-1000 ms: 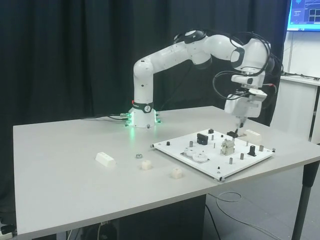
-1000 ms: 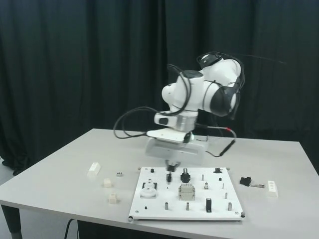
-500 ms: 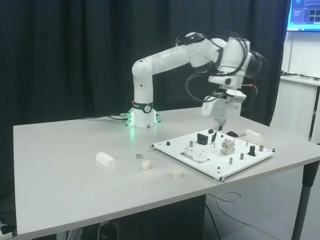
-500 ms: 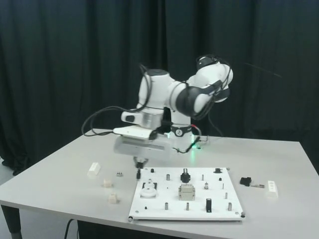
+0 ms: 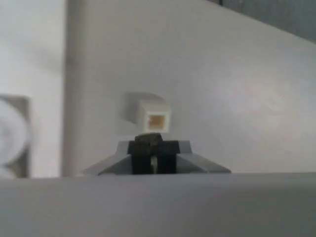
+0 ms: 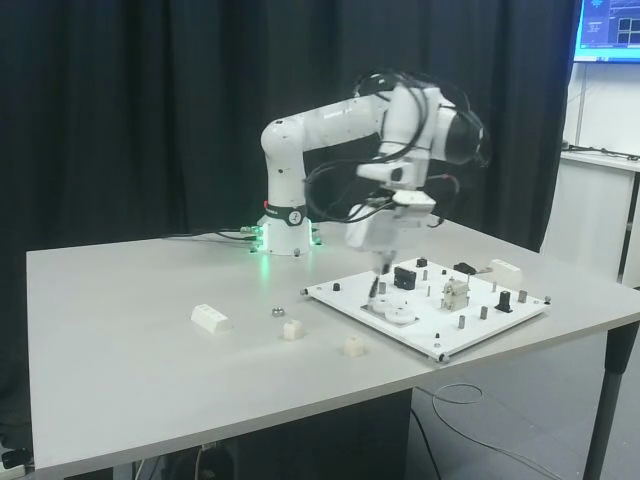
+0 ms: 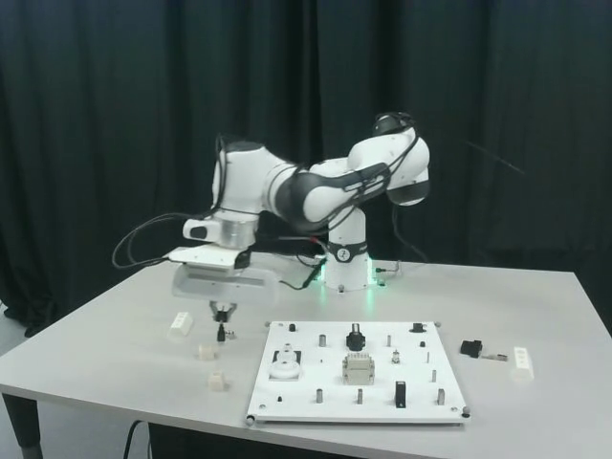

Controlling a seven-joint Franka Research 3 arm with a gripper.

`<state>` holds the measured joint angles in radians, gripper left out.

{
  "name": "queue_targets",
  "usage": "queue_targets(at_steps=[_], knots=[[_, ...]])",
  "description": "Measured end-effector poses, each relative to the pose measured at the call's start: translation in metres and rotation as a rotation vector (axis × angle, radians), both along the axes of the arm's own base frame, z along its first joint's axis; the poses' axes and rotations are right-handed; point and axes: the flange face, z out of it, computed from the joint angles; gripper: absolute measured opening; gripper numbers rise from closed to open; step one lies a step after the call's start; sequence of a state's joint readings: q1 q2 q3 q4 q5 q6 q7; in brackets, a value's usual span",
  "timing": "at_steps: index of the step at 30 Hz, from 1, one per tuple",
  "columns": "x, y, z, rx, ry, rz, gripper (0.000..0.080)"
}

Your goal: Place USB.

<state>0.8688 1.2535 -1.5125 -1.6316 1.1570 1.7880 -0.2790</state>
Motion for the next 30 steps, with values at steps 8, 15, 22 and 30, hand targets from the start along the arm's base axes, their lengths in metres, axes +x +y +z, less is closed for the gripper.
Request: queue_targets(at_steps=[8, 15, 22, 30], knots=[[-0.02, -0.044, -0.02, 0.013, -0.009, 0.001, 0.0025], [-0.034, -0.069, -0.034, 0.038, -0.022, -0.006, 0.0025], [-0.042, -0.084, -0.046, 0.073, -0.039, -0.009, 0.0025], [-0.048, -0.095, -0.058, 0.102, -0.045, -0.031, 0.0025]])
